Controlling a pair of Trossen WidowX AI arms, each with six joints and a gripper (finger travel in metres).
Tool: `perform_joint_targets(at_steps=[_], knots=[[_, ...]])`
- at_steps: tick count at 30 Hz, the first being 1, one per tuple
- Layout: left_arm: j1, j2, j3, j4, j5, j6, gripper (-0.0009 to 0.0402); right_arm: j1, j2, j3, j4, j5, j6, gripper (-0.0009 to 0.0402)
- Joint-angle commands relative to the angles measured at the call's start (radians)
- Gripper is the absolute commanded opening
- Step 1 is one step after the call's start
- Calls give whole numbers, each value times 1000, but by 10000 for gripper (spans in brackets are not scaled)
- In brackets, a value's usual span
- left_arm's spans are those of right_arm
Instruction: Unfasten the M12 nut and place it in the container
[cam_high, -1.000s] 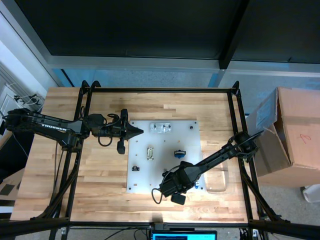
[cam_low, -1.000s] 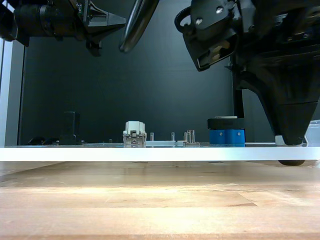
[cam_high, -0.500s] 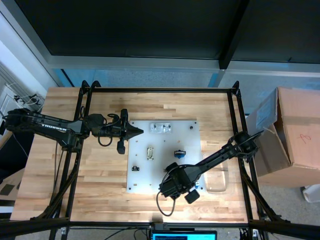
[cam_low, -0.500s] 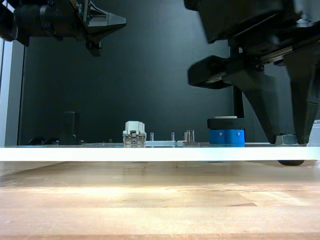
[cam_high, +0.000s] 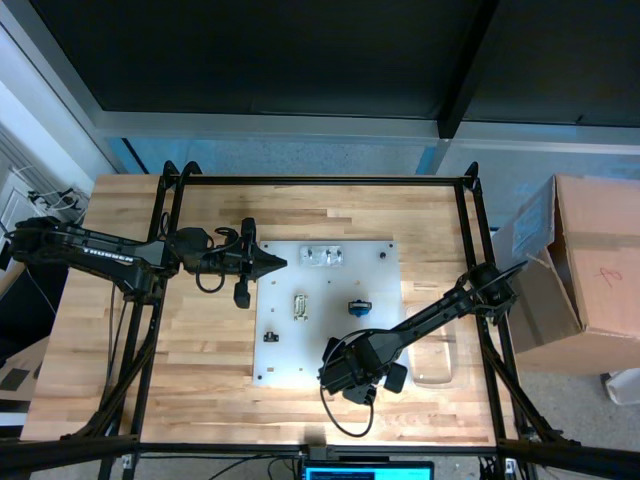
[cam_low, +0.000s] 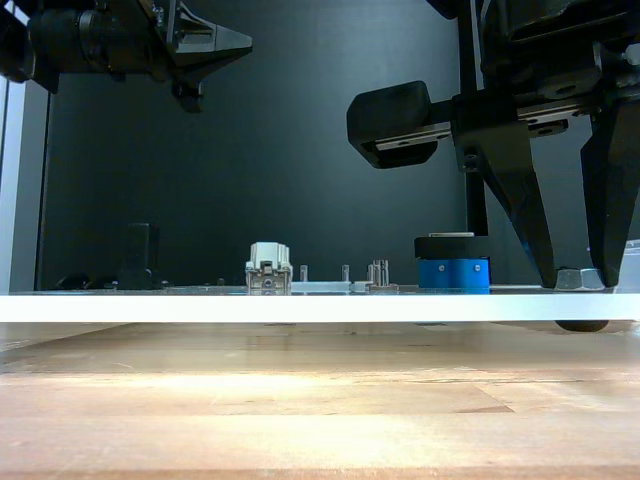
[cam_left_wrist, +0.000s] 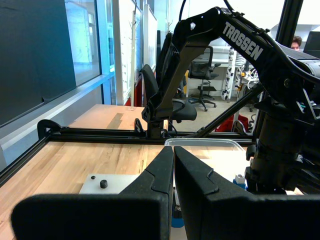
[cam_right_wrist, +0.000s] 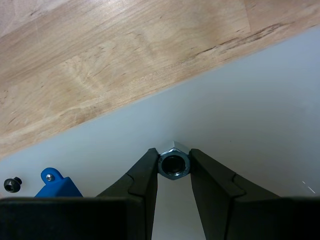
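Observation:
The small silver nut (cam_right_wrist: 173, 165) sits pinched between the fingers of my right gripper (cam_low: 578, 284), which is shut on it. In the low view the nut (cam_low: 577, 279) lies right down at the white board (cam_high: 290, 360), near its near right edge. No ribs of the stud show below the nut, and I cannot tell if it is on its stud. The right arm (cam_high: 365, 366) hides the spot in the high view. My left gripper (cam_high: 278, 263) hangs shut and holding nothing, high above the board's far left edge. The clear container (cam_high: 440, 362) stands just right of the board.
On the board are a blue block (cam_low: 453, 273), a beige connector (cam_low: 269, 269) and small silver posts (cam_low: 379, 272). A black frame (cam_high: 470, 200) rings the wooden table. A cardboard box (cam_high: 585, 270) stands off its right side.
My right wrist has turned about its own axis while staying down at the nut; its fingers now face the low view squarely. The left arm has not moved.

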Motion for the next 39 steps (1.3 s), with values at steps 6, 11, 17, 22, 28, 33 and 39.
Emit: perform_joint_targets(at_steps=[6, 11, 17, 22, 28, 33, 39], knots=[[0, 0, 0, 0, 0, 0, 0, 1, -5, 1, -20, 5, 11, 112], [0, 0, 0, 0, 0, 0, 0, 3, -32, 1, -37, 11, 10, 163], [0, 0, 0, 0, 0, 0, 0, 9, -75, 0, -66, 9, 303, 169], [0, 0, 0, 0, 0, 0, 0, 7, -119, -20, -52, 8, 799, 96], [0, 0, 0, 0, 0, 0, 0, 13, -174, -121, 84, -64, 1056, 7], [0, 0, 0, 0, 0, 0, 0, 21, -182, -186, 165, -79, 1128, -1], [0, 0, 0, 0, 0, 0, 0, 23, -182, -240, 223, -82, 1129, 1]])
